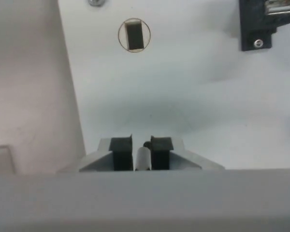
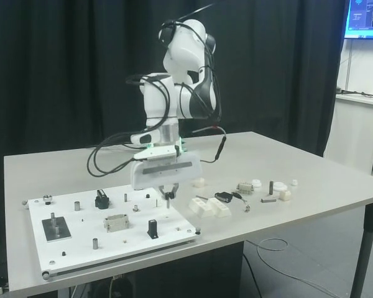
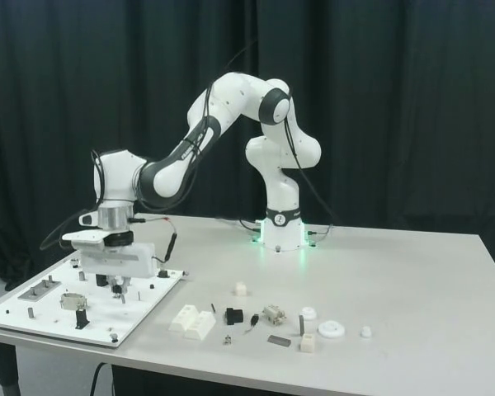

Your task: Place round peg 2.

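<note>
My gripper point(image 1: 143, 145) is shut on a small round peg point(image 1: 143, 157), which shows as a light cylinder standing upright between the two black fingertips. The gripper point(image 2: 168, 191) hangs a little above the right half of the white board point(image 2: 130, 246), and the peg's tip point(image 2: 168, 198) points down. On the board beyond the fingers lies a round hole point(image 1: 134, 35) with a dark rectangle inside it. From the second room camera the gripper point(image 3: 118, 286) hovers over the board point(image 3: 140, 318) at the table's left end.
The board carries a black socket point(image 2: 153, 228), a grey plate with a post point(image 2: 55, 228), a connector block point(image 2: 115, 222) and several short pegs. A black bracket point(image 1: 260, 24) stands off to one side of the hole. Loose white blocks point(image 2: 210, 207) and small parts point(image 3: 330, 330) lie on the table to the right.
</note>
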`<act>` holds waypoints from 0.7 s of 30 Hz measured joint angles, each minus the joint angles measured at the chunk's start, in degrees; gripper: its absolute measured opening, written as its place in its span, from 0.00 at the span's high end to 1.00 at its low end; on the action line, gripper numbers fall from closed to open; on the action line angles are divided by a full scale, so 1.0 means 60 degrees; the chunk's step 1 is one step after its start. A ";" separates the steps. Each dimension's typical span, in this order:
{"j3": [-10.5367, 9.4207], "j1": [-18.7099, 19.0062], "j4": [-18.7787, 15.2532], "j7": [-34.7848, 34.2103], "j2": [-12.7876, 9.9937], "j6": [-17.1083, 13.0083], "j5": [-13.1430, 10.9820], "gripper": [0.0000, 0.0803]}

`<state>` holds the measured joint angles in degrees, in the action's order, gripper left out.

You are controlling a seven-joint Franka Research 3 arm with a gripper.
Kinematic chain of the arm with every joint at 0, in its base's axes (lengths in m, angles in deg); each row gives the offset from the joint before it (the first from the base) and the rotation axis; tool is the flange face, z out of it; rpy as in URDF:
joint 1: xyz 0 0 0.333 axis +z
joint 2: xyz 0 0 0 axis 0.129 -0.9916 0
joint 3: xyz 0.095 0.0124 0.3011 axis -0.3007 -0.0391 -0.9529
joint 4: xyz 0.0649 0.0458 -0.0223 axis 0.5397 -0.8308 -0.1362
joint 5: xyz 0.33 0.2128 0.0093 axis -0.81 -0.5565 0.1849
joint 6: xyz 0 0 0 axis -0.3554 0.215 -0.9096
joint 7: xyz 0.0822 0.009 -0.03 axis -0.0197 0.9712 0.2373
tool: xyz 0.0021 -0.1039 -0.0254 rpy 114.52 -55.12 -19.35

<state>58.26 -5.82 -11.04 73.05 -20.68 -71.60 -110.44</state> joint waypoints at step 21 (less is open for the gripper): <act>0.0235 0.0100 0.0043 -0.0047 0.0307 0.0342 0.0098 0.91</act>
<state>59.67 -5.23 -10.78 72.76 -18.84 -69.54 -109.85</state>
